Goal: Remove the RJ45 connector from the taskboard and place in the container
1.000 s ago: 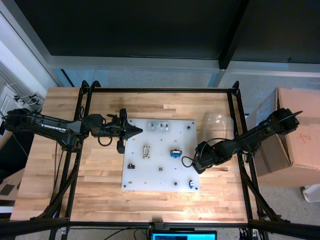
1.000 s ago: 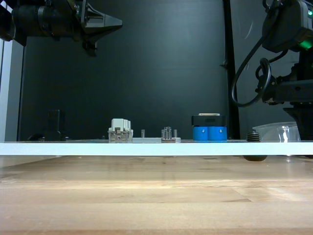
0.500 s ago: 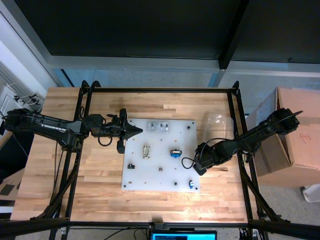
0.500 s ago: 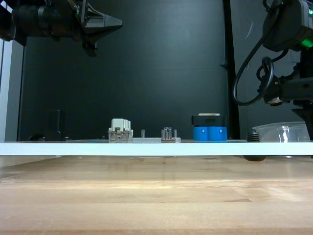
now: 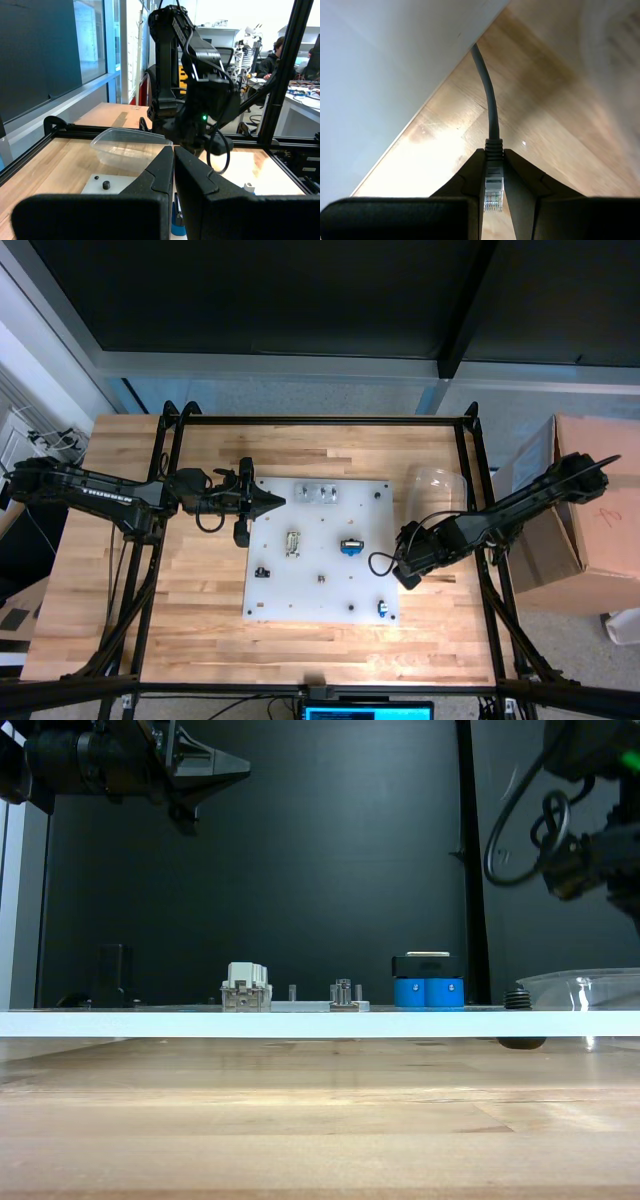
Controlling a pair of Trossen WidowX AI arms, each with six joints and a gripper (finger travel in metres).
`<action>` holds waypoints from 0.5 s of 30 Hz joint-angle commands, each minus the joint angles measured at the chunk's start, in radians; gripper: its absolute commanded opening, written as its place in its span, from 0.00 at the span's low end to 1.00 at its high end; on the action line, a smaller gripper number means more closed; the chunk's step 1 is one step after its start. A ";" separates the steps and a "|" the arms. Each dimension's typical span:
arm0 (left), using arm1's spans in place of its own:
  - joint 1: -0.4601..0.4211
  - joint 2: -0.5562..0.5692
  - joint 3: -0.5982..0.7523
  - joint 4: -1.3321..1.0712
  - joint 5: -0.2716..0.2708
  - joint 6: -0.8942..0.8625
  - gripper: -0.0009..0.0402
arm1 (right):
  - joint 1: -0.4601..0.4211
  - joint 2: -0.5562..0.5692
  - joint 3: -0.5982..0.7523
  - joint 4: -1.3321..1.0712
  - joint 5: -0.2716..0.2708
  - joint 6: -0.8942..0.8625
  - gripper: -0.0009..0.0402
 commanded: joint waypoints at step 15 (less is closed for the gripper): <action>0.000 0.000 0.000 0.000 0.000 0.000 0.02 | -0.140 -0.188 0.086 -0.266 0.074 -0.111 0.04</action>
